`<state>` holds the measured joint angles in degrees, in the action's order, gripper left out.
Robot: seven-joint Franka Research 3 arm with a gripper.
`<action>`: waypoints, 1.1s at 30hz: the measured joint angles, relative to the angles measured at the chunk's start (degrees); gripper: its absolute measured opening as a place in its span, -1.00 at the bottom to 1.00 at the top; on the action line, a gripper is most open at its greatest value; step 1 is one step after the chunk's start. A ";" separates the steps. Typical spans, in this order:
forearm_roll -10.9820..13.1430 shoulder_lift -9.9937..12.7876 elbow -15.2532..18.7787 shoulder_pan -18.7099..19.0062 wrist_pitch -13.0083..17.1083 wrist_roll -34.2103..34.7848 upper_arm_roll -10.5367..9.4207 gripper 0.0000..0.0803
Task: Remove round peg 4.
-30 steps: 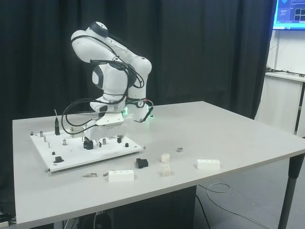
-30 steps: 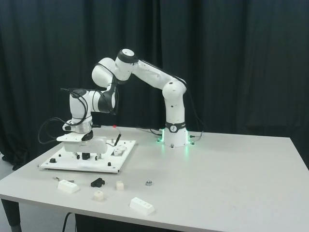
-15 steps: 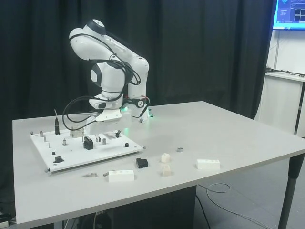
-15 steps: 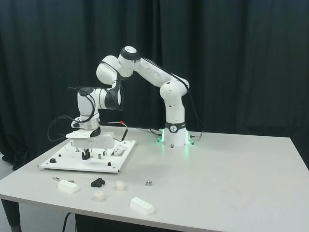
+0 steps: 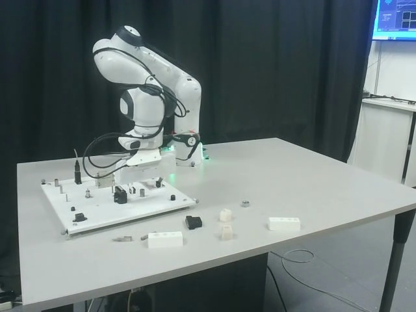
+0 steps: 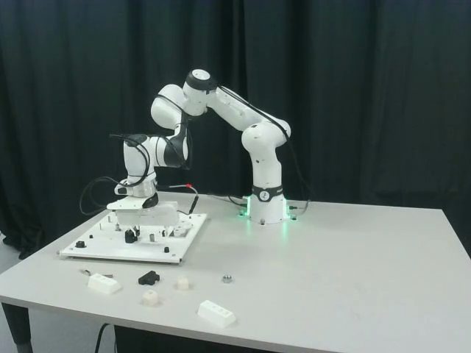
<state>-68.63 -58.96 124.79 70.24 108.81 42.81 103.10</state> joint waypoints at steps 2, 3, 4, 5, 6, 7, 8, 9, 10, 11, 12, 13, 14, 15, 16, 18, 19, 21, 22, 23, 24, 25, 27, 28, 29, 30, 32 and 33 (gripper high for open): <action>-0.16 0.00 0.63 -0.66 0.50 0.00 0.02 0.99; -0.24 0.00 0.93 -0.95 0.77 0.00 0.03 0.99; -0.34 0.00 1.25 -1.25 1.03 0.00 0.03 0.99; -0.41 0.00 1.51 -1.51 1.24 0.00 0.03 0.99; -0.47 0.00 1.77 -1.78 1.50 0.00 0.04 0.99; -0.53 0.00 2.02 -2.06 1.80 0.00 0.04 0.99; -0.61 0.00 2.28 -2.32 2.10 0.01 0.04 0.99; -0.71 0.01 2.54 -2.57 2.33 0.05 0.05 0.99; -0.79 0.01 2.73 -2.79 2.50 0.11 0.05 0.99; -0.87 0.01 2.92 -3.00 2.67 0.19 0.05 0.99; -0.97 0.01 3.09 -3.20 2.86 0.26 0.06 0.99; -1.09 0.01 3.24 -3.38 3.05 0.31 0.07 0.99; -1.25 0.01 3.42 -3.57 3.23 0.37 0.08 0.99; -1.41 0.01 3.61 -3.75 3.37 0.43 0.08 0.99; -1.56 0.01 3.79 -3.92 3.52 0.49 0.09 0.99; -1.80 0.01 4.15 -4.27 3.89 0.72 0.13 0.99; -1.88 0.01 4.29 -4.41 4.10 0.83 0.17 0.99; -1.99 0.01 4.51 -4.67 4.43 0.93 0.24 0.99; -2.05 0.01 4.61 -4.79 4.54 0.94 0.28 0.99; -2.12 0.01 4.69 -4.89 4.66 0.95 0.32 0.99; -2.20 0.01 4.78 -5.00 4.80 0.95 0.36 0.99; -2.27 0.01 4.87 -5.11 4.97 0.97 0.40 0.99; -2.40 0.01 5.06 -5.32 5.38 1.01 0.51 0.99; -2.50 0.01 5.14 -5.43 5.57 1.03 0.58 0.99; -2.60 0.01 5.23 -5.53 5.76 1.07 0.65 0.99; -2.67 0.01 5.30 -5.63 5.98 1.12 0.72 0.99; -2.76 0.01 5.42 -5.80 6.50 1.35 0.86 0.99; -2.82 0.01 5.47 -5.88 6.70 1.49 0.92 0.99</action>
<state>-71.45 -58.95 130.26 64.36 115.51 44.30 104.02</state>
